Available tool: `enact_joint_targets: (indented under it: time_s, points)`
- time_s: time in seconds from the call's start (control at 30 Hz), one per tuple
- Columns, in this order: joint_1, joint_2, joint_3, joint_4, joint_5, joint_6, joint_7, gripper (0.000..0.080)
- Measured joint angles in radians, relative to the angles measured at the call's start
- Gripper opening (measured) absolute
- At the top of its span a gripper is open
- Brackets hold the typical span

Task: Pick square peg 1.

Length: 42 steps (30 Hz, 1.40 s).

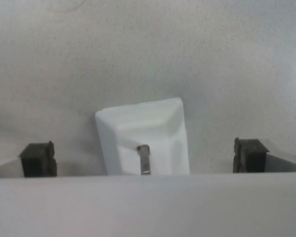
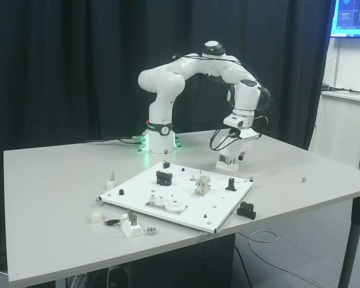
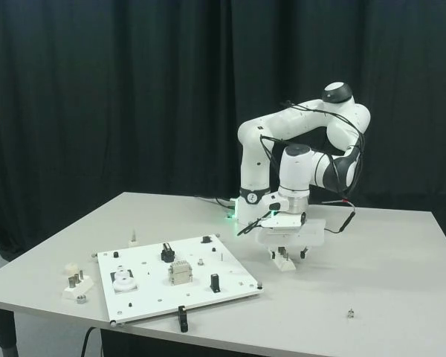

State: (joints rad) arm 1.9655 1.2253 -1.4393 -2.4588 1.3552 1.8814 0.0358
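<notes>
A: Pincer (image 1: 144, 159)?
B: Spread wide, holding nothing; black fingertips (image 1: 38, 160) either side of the white holder (image 1: 143, 136).
A: Square peg 1 (image 1: 144, 159)?
B: Upright in that holder on the grey table (image 3: 401, 282), base cut off by the wrist housing.

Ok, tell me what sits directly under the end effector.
Under the end effector sits a small white block holder on the grey table, with a thin grey metal square peg standing in it. The holder's near base is covered by the wrist housing.
</notes>
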Motion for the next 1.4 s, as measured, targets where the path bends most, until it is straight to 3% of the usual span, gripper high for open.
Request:
enact_joint_targets:
  time_s: [0.37, 0.4, 0.57, 0.6, 0.9, 0.93, 1.07, 1.1, 1.4]
  points:
    - [-0.009, -0.004, 0.013, 0.0, 0.006, -0.001, 0.005, 0.08]
    - [-0.009, -0.004, 0.014, 0.0, 0.006, -0.001, 0.007, 0.0683]
    - [-0.009, -0.004, 0.014, 0.0, 0.006, -0.001, 0.013, 0.0683]
    - [-0.009, -0.004, 0.014, 0.0, 0.006, -0.001, 0.013, 0.0502]
    - [-0.01, -0.004, 0.014, 0.0, 0.006, -0.001, 0.013, 0.0502]
    - [-0.01, -0.004, 0.014, 0.0, 0.006, -0.001, 0.013, 0.0138]
    - [-0.01, -0.004, 0.014, 0.0, 0.006, -0.001, 0.013, 0.0138]
    - [-0.01, -0.004, 0.014, 0.0, 0.006, -0.001, 0.013, 0.0035]
    - [-0.011, -0.004, 0.014, 0.003, 0.018, 0.0, 0.013, 0.0028]
